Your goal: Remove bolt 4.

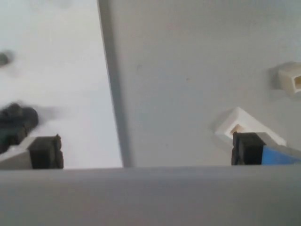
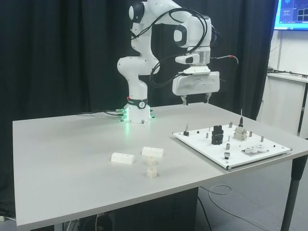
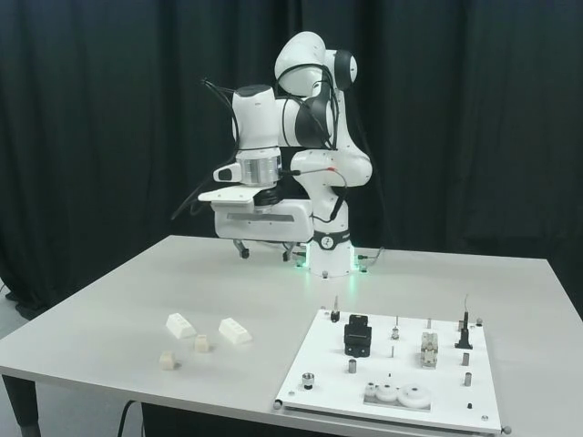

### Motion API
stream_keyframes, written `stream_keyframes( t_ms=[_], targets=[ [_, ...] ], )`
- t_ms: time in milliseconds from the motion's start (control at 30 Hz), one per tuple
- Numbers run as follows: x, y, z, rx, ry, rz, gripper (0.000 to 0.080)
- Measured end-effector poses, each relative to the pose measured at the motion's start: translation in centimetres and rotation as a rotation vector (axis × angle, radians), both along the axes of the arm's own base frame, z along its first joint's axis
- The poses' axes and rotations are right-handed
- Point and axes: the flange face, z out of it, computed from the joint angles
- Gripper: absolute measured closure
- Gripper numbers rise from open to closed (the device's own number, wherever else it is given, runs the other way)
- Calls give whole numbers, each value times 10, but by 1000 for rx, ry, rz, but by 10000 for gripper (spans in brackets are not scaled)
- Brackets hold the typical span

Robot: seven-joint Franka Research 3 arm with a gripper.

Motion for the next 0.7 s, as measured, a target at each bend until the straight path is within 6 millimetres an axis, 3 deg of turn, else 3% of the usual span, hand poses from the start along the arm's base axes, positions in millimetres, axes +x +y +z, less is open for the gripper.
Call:
stream_keyframes(
  t_ms=[333, 700],
  targets=[
    [7, 18, -2, 11, -31, -167, 3],
    [24, 43, -18, 27, -51, -327, 3]
  ],
)
